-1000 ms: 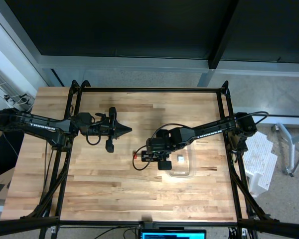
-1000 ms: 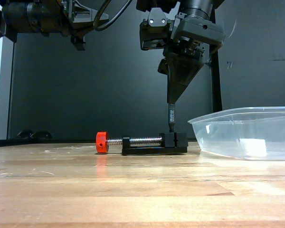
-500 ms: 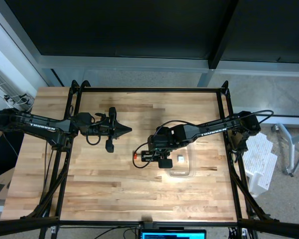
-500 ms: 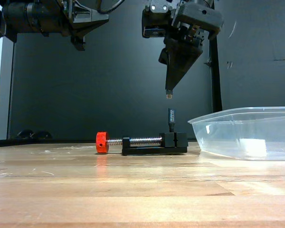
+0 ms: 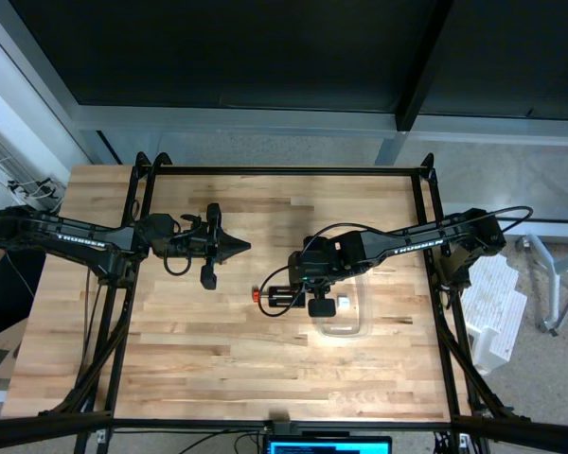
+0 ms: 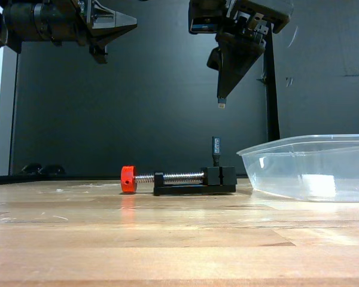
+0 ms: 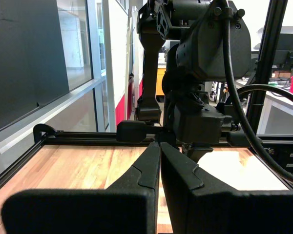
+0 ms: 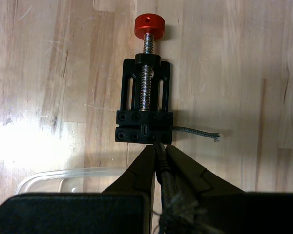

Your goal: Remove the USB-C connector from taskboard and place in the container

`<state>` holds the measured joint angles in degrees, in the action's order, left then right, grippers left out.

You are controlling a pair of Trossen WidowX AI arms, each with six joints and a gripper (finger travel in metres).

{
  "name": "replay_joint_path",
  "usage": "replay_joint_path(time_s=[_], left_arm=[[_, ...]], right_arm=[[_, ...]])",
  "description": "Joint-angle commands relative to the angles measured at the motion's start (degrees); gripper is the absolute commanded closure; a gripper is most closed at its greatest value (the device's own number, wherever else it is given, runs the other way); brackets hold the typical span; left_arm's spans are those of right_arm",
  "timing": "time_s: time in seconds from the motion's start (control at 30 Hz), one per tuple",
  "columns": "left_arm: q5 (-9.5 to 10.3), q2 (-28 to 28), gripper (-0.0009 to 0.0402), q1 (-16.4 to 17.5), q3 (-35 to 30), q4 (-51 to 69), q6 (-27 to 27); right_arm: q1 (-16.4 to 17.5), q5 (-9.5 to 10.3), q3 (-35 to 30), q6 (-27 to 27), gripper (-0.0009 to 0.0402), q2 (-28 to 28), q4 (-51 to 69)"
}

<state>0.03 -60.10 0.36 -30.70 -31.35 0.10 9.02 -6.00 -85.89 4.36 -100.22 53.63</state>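
Reviewer: USB-C connector (image 6: 221, 105) position?
Annotator: In the air above the taskboard (image 6: 194, 182), over the end away from its red-orange knob (image 6: 127, 179), not touching. Right gripper (image 8: 158, 147) clamped on it, pale tip pointing down.
Reviewer: Anything on the taskboard?
Annotator: Short dark upright post (image 6: 215, 149), below the USB-C connector with a gap between.
Reviewer: Container? Left gripper?
Annotator: Container (image 6: 305, 170) sits on the table (image 6: 167, 239) just beside the taskboard, opposite the knob. Left gripper (image 7: 159, 146) is high, well beyond the knob end, fingers pressed together.
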Motion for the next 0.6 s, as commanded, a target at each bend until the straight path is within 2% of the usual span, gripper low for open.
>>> replay_joint_path(time_s=[0.03,0.33,0.6], left_arm=[[0.0,0.0,0.0393,0.0,0.0,0.0,0.0],[0.0,0.0,0.0393,0.0,0.0,0.0,0.0],[0.0,0.0,0.0393,0.0,0.0,0.0,0.0]], right_arm=[[0.1,0.04,0.1,-0.2,0.0393,0.3,0.0],[0.2,0.09,0.5,-0.2,0.0393,0.9,0.2],[0.2,0.04,7.0,-0.1,0.0393,5.5,-0.4]])
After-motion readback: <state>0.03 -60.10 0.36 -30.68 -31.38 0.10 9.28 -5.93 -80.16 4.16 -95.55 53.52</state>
